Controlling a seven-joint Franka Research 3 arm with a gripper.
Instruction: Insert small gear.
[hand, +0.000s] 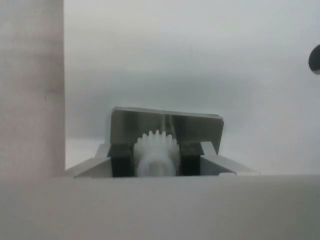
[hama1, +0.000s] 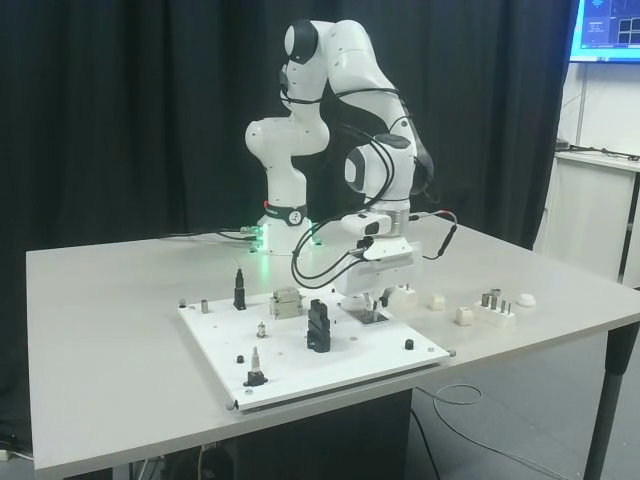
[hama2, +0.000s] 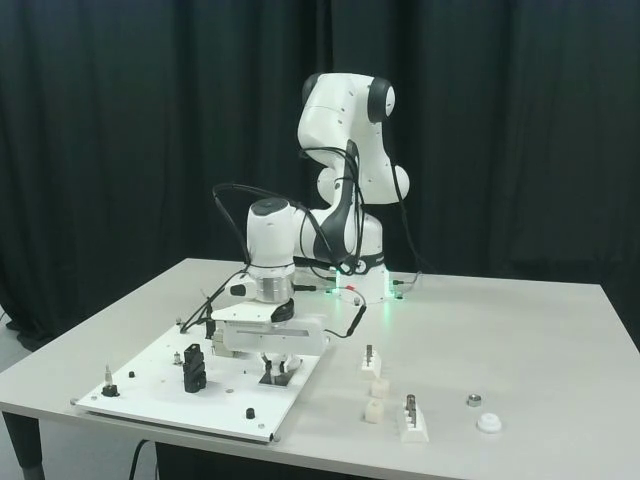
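Both black fingers (hand: 120, 159) of the gripper (hand: 155, 160) are closed on the white gear (hand: 156, 150), its axis pointing down at the grey metal plate (hand: 200, 127) directly beneath on the white board (hama1: 330, 362)

The small gear (hand: 156, 154) is a white toothed wheel with a smooth round hub standing out from its face. In the wrist view it sits clamped between the two black fingertip pads (hand: 120, 159) of the claw (hand: 156, 160), one pad on each side, with the teeth showing along its upper rim and the hub facing the camera. Directly behind it lies a grey metal plate (hand: 195, 129) carrying a thin upright peg (hand: 167, 123), and the gear lines up with that peg. In the two room views the gear itself is too small and too hidden by the claw to make out; the claw hangs low over the grey plate on the white board (hama1: 330, 365).
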